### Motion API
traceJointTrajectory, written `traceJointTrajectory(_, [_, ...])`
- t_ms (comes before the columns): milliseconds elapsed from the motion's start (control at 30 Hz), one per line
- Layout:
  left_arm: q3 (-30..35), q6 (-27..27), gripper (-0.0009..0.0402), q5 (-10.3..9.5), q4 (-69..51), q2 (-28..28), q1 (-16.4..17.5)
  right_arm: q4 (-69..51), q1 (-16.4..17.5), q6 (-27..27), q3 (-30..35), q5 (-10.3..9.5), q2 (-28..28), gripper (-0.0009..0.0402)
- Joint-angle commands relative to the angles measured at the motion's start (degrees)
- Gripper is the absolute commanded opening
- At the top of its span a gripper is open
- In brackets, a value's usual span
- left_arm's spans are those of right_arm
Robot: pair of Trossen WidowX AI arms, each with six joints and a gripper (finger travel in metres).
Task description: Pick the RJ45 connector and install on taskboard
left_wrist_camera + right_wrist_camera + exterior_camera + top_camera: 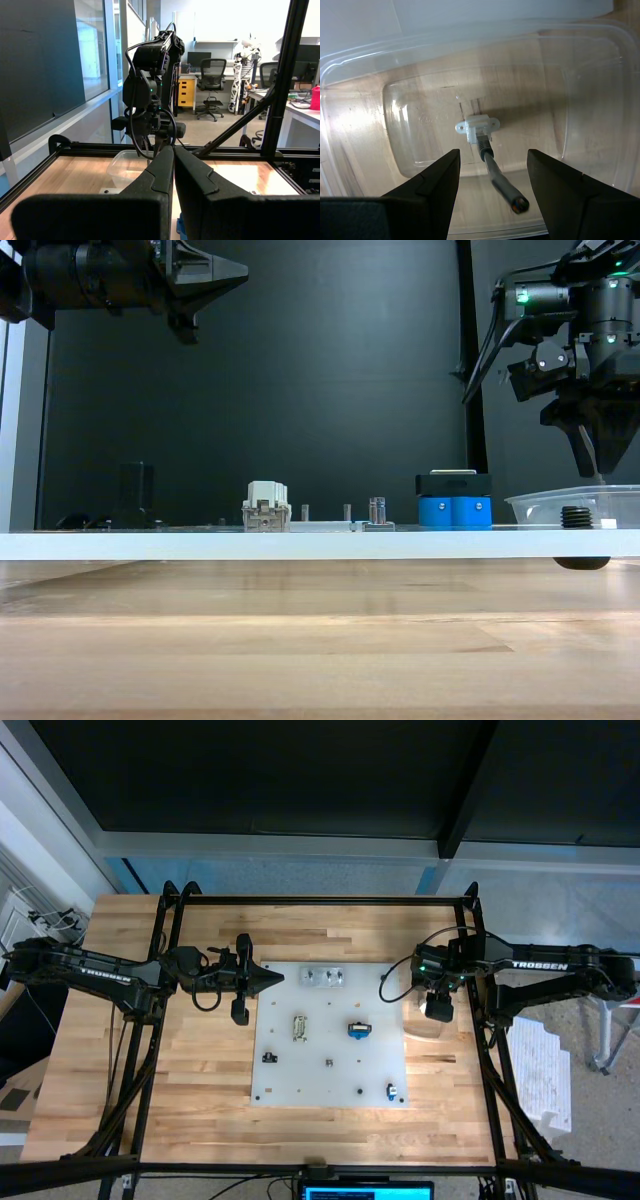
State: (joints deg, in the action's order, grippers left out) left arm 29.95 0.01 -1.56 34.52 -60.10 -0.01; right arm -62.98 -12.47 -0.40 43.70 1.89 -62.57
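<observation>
The RJ45 connector [477, 127], white with a short grey cable stub, lies flat on the floor of the clear plastic tray [580, 100], just off the taskboard's [330, 1085] right edge on the worktop [200, 1090]. The right gripper [493, 154] hangs right over it, fingers spread wide. The left gripper [173, 150] is pinched closed on nothing, up in the air by the board's left edge.

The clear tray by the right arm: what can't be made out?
High view: right gripper, jaws open above the clear plastic tray, covers the small white connector on grey cable.
Low view: cloudy tray wall hides its inside; picture edge cuts it.
Left wrist view: left gripper, shut, high beside the large white taskboard, blocks part.
</observation>
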Motion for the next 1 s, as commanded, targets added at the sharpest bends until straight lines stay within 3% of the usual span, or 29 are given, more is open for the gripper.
traceJointTrajectory(33, [0.00, 0.00, 0.0000, 0.02, 0.00, 0.00, 0.00, 0.28, 0.15, -0.42, 0.02, -0.02, -0.81, 0.0185])
traceJointTrajectory(133, [0.00, 0.00, 0.0000, 0.02, 0.00, -0.02, 0.02, 0.72, 0.24, -1.22, 0.02, -0.26, -0.83, 0.0185])
traceJointTrajectory(200, [0.00, 0.00, 0.0000, 0.02, 0.00, 0.00, 0.00, 1.79, 0.28, -2.78, -0.15, -1.57, -0.83, 0.0185])
traceJointTrajectory(667, [0.00, 0.00, 0.0000, 0.02, 0.00, -0.02, 0.02, 2.40, 0.52, -2.93, -0.70, -1.49, -0.81, 0.0184])
traceJointTrajectory(1000, [0.00, 0.00, 0.0000, 0.02, 0.00, 0.00, 0.00, 0.33, 0.57, 1.70, 0.48, -1.90, -0.94, 0.0161])
